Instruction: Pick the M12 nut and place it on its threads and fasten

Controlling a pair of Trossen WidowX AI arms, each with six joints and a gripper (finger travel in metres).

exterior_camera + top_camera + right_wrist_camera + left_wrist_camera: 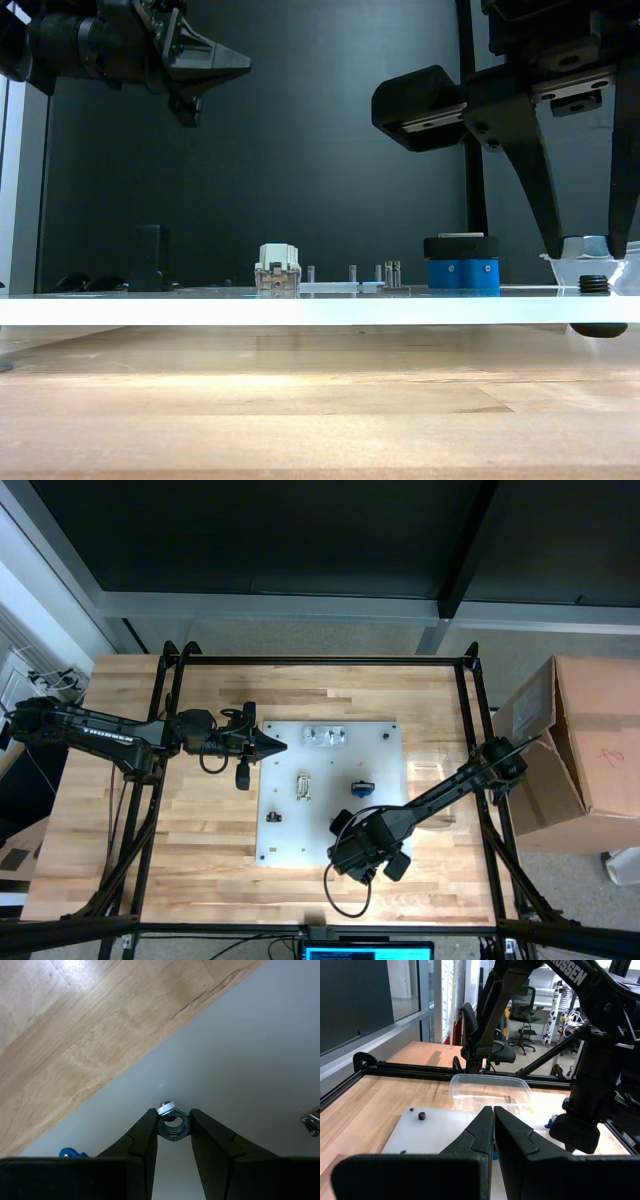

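Note:
The small silver nut hangs pinched between the fingertips of my right gripper, which points straight down over the white board's near right part. In the low view the nut sits a short gap above the black ribbed stud, clear of it, and the stud's ribs are bare. The right wrist view shows the nut held flat, its hole open, over the white board. From above, the right gripper hides both nut and stud. My left gripper hovers high over the board's far left edge, shut on nothing.
A clear tray stands off the board's right edge and looks empty from above. A blue part and a white connector sit mid-board. A cardboard box stands beyond the table's right side, inside the black frame rails.

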